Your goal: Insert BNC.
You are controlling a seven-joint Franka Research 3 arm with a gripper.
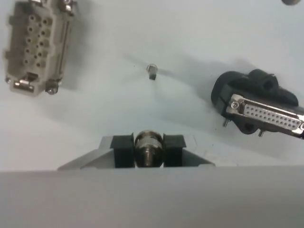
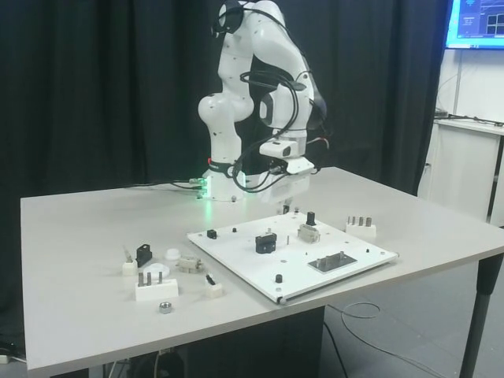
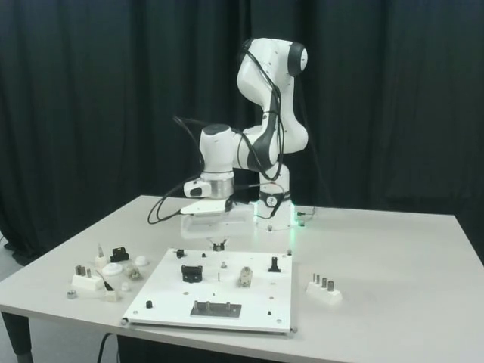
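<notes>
A metal BNC plug point(image 1: 148, 148) sits between my two black fingers, and my gripper point(image 1: 148, 151) is shut on it. It hangs a little above the white board point(image 2: 346, 250), over the board's far part. On the board beneath, a short way ahead of the plug, stands a small metal socket post point(image 1: 152, 72). From the room views, the gripper point(image 2: 285, 206) point(image 3: 218, 243) points straight down above the board point(image 3: 162, 299), with a gap between plug and board.
On the board are a grey multi-pin connector point(image 1: 38, 45) point(image 2: 308, 232), a black-housed D-sub connector point(image 1: 263, 109) point(image 2: 265, 243) and a grey metal plate point(image 2: 331, 262). A white block with pins point(image 2: 361, 227) lies beside the board. Loose small parts point(image 2: 157, 279) lie on the table's other side.
</notes>
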